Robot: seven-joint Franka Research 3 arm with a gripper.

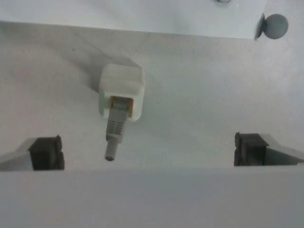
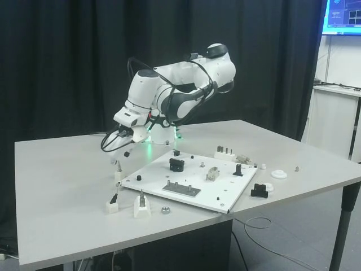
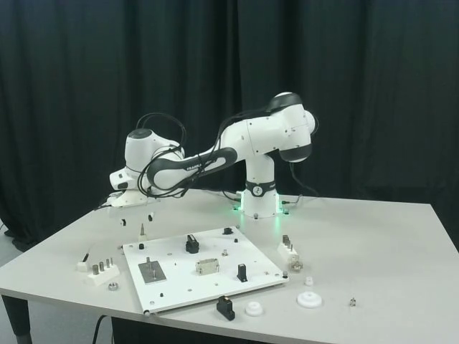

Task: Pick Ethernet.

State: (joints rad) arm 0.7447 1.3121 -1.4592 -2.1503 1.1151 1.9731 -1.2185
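The Ethernet plug (image 1: pixel 114 128), a short grey connector with a ribbed boot, stands upright in a small white block holder (image 1: pixel 120 90) on the grey table (image 1: pixel 204 104). In the first room view the same plug and holder (image 2: pixel 118 171) sit just off the corner of the white square assembly board (image 2: pixel 194 182), on the side nearest the arm's wrist; in the second room view they show as a small upright piece (image 3: pixel 141 232) just beyond the board's (image 3: pixel 204 269) far corner.

The gripper (image 1: pixel 147 152) of the white arm (image 3: pixel 244 143) hangs above the plug, apart from it. Its two black-tipped fingers (image 1: pixel 46 153) are spread wide, one to each side of the plug, with nothing between them but the table below. The plug lies nearer one finger than the other, so it is not centred in the gap.

The edge of the white board (image 1: pixel 142 16) runs past the holder in the wrist view, and a small grey ball-shaped knob (image 1: pixel 275 26) sits beside that edge. On the table near the board's front corner stand two more small white holders (image 2: pixel 142 206), a small grey nut (image 2: pixel 165 210) beside them. A green light (image 3: pixel 240 209) glows at the arm's base.
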